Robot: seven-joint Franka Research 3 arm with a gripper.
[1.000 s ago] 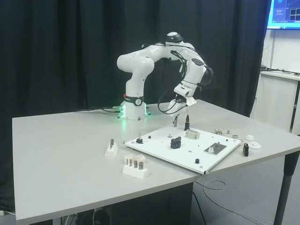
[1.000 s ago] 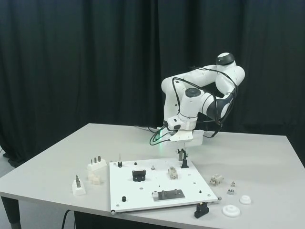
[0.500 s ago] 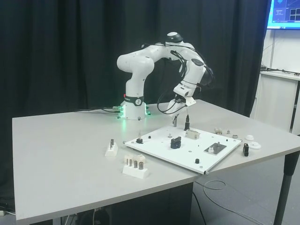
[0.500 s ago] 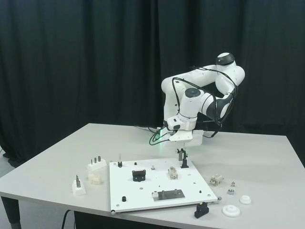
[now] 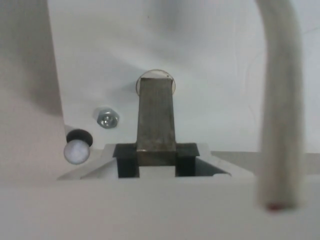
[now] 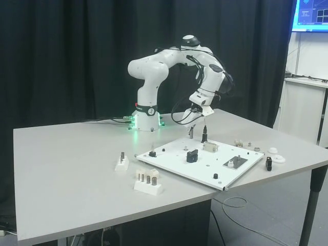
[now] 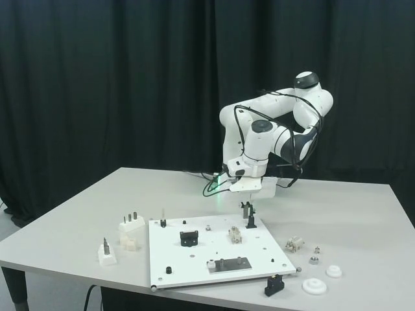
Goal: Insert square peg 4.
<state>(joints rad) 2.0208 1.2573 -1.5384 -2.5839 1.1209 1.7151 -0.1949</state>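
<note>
In the wrist view the square peg (image 5: 156, 120), a dark grey bar, is clamped between the two black fingers of my gripper (image 5: 156, 161). Its far end sits at a ringed hole (image 5: 156, 75) in the white board (image 5: 215, 55). In the room views the gripper (image 6: 203, 129) (image 7: 249, 208) hangs upright over the far edge of the white board (image 6: 205, 165) (image 7: 194, 260), and the peg (image 7: 251, 221) reaches down to the board's surface. How deep the peg sits in the hole cannot be made out.
A nut (image 5: 106, 119) and a black-headed screw (image 5: 77, 146) sit near the board's edge by the hole. A white cable (image 5: 280, 100) hangs beside the gripper. White holder blocks (image 6: 148, 181) (image 7: 131, 227) stand off the board; black fixtures (image 6: 192, 155) stand on it. Loose white discs (image 7: 314, 284) lie beyond it.
The forearm and wrist have shifted slightly. The gripper stays over the same spot on the board with the peg in it.
</note>
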